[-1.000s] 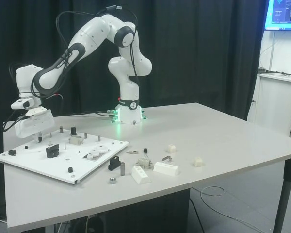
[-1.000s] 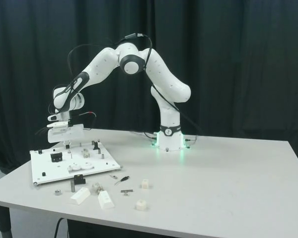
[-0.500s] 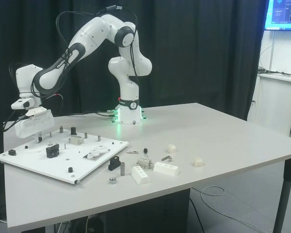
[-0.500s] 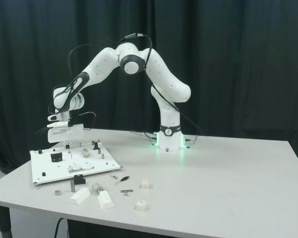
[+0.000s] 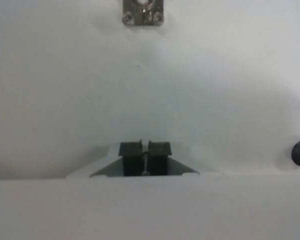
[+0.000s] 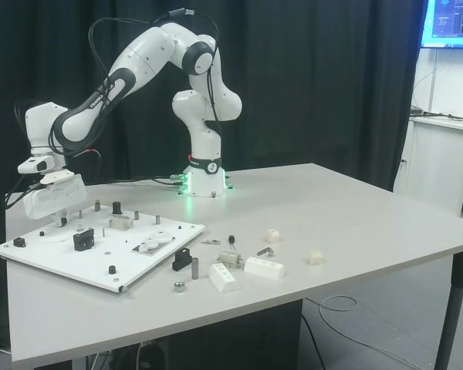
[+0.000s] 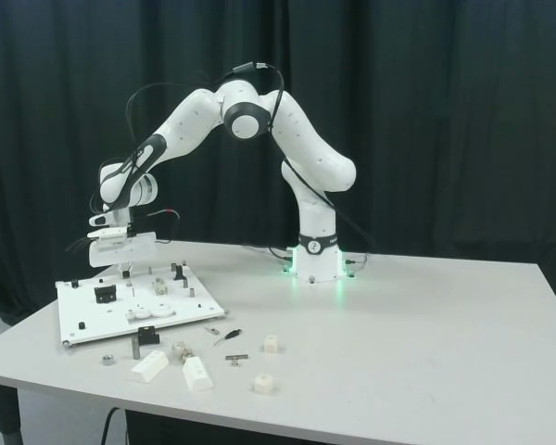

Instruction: Remove round peg 1.

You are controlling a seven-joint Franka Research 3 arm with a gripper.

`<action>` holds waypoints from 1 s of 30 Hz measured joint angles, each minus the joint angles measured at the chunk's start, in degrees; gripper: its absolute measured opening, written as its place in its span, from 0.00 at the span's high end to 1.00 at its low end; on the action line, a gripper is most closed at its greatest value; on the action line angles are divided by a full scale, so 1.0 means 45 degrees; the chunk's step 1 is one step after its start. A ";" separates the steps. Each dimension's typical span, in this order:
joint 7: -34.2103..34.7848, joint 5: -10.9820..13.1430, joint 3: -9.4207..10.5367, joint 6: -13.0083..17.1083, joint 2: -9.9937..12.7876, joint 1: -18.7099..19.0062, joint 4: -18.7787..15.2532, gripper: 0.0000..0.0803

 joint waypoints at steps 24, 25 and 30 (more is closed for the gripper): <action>0.0014 -0.0077 -0.0028 -0.0046 -0.0002 0.0041 0.0010 0.97; 0.0014 -0.0113 -0.0039 -0.0057 -0.0003 0.0055 0.0019 0.97; 0.0109 -0.0285 -0.0153 -0.0145 -0.0010 0.0166 0.0064 0.97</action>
